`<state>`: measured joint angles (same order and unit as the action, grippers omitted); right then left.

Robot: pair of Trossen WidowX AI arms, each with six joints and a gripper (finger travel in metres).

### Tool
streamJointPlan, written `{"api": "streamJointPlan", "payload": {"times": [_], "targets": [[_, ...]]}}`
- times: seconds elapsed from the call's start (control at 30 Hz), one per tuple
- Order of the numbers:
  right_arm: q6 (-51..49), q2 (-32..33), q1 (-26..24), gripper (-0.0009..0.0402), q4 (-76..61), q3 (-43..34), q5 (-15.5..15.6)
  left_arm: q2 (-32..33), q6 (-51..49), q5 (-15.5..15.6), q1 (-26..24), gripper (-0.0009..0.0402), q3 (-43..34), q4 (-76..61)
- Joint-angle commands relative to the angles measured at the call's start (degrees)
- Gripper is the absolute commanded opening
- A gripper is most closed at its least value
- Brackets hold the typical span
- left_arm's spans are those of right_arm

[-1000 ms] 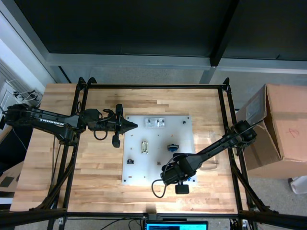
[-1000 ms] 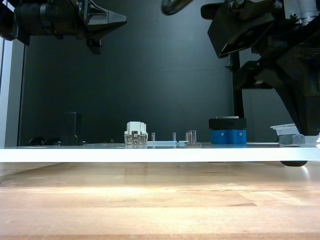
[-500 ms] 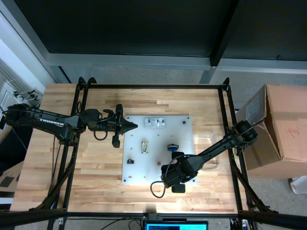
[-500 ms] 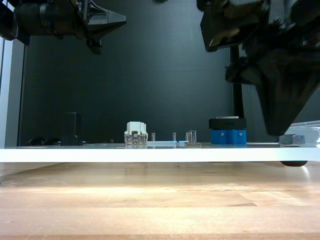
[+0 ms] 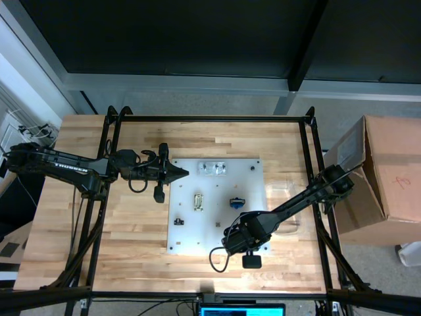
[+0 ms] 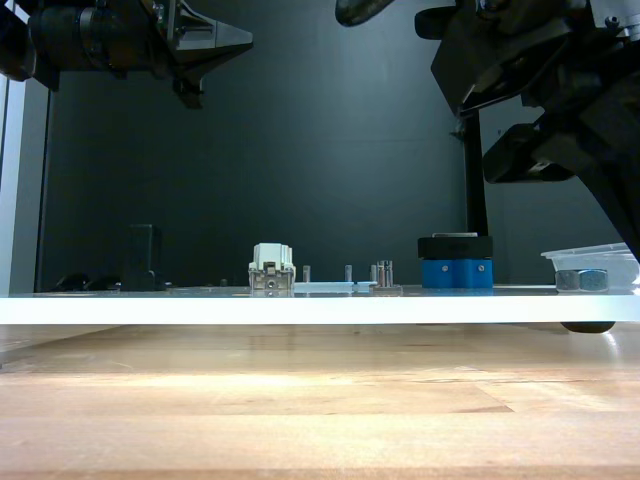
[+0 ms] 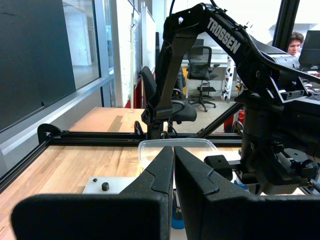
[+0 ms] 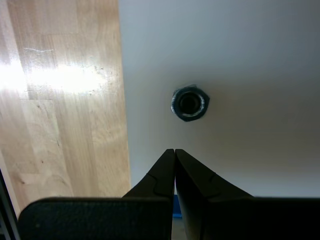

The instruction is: Pick the M12 nut and place it on its threads and fasten

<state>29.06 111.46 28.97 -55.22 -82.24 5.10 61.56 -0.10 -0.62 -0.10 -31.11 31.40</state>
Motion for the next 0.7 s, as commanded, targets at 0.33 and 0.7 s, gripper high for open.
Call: {"api": "streamJointPlan", "payload": {"times": [0.33, 0.7], "targets": [[2.0, 0.2, 0.0, 0.0, 1.7, 0.3, -10.7, 0.0, 0.0, 0.0, 0.0, 0.0, 0.0, 0.0], [-3.4, 0.4, 0.2, 0.0, 1.7, 0.3, 1.7, 0.0, 0.0, 0.0, 0.0, 0.0, 0.0, 0.0]]}}
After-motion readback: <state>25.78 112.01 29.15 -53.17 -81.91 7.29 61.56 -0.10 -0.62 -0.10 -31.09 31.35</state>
